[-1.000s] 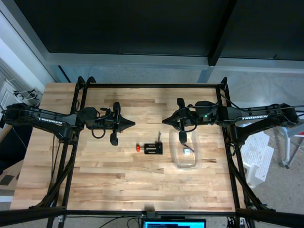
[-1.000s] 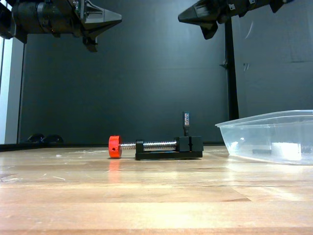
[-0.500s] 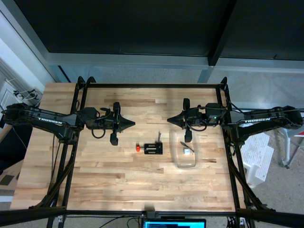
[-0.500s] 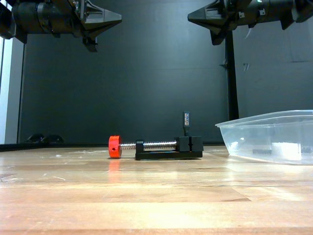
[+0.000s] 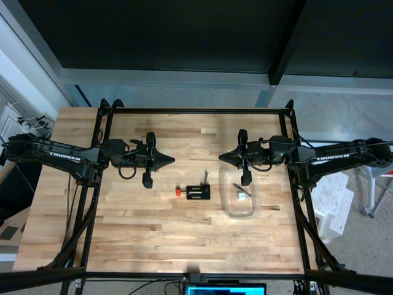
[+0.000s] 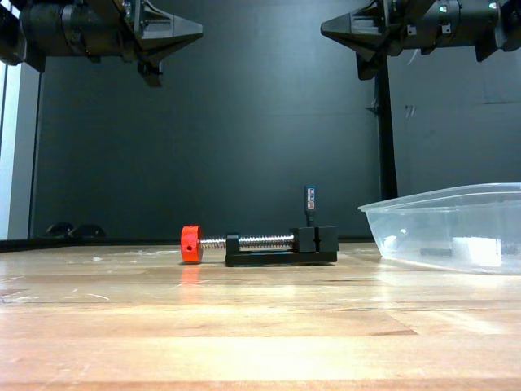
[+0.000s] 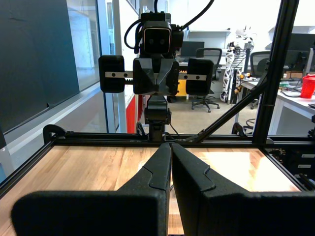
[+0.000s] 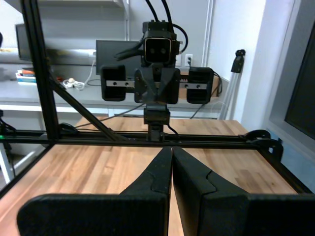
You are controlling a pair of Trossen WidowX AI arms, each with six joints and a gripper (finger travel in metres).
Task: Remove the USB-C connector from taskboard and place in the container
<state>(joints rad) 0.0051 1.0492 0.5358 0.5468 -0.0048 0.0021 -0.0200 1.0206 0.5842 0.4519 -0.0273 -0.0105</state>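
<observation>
USB-C connector (image 5: 236, 185) seems to lie in the container (image 5: 225, 206), 3 o'clock of the taskboard (image 5: 198, 192). Left gripper (image 5: 174, 160) and right gripper (image 5: 220, 157) hover at its 11 and 1 o'clock, fingers clenched empty. Placing looks done; next, only parking.

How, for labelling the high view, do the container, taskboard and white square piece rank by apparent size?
Largest to smallest: container, taskboard, white square piece. Left gripper and right gripper, both shut, hover high on either side of the taskboard.
</observation>
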